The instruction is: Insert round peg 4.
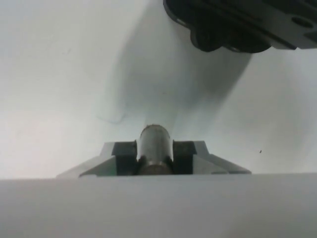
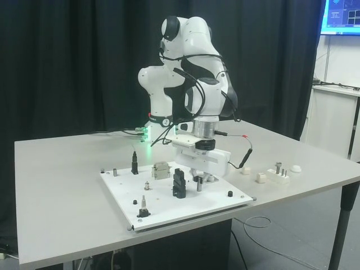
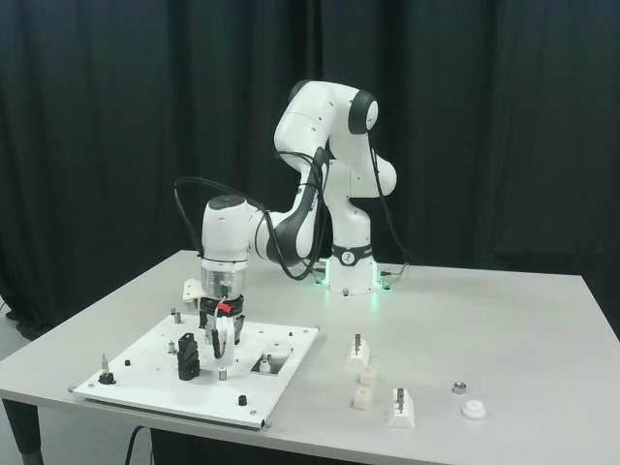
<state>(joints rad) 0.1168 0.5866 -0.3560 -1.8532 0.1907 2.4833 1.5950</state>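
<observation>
In the wrist view my gripper (image 1: 155,161) is shut on a short grey round peg (image 1: 155,148), which stands upright between the two fingers. The peg's lower end is just above the white board (image 1: 74,74); I cannot tell whether it touches. In the first room view the gripper (image 2: 198,181) hangs low over the board (image 2: 185,209), just right of a black fixture (image 2: 178,184). The second room view shows the gripper (image 3: 221,358) and the peg (image 3: 222,369) beside that same fixture (image 3: 187,356). No hole under the peg shows.
On the board stand a black post (image 2: 134,162), a grey block (image 2: 160,170) and a small upright pin on a black base (image 2: 144,210). To the right, on the grey table, sit white peg holders (image 2: 278,175) (image 3: 399,408) and small white parts (image 3: 473,409).
</observation>
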